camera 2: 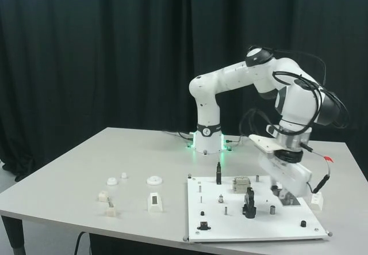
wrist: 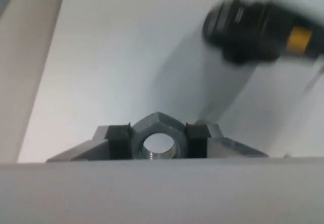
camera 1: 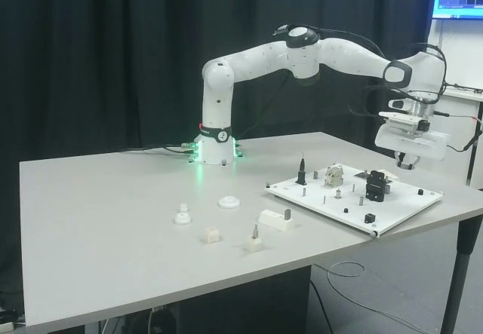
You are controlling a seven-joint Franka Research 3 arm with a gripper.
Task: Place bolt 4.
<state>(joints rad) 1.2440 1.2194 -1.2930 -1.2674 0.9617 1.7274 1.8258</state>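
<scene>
White board (camera 1: 392, 212) edge lay below; my gripper (wrist: 158, 139) clamped a nut (wrist: 158, 142), bore facing the wrist camera.

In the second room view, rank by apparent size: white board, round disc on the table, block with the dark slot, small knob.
1. White board
2. Block with the dark slot
3. Round disc, close to the block, so unsure
4. Small knob
</scene>
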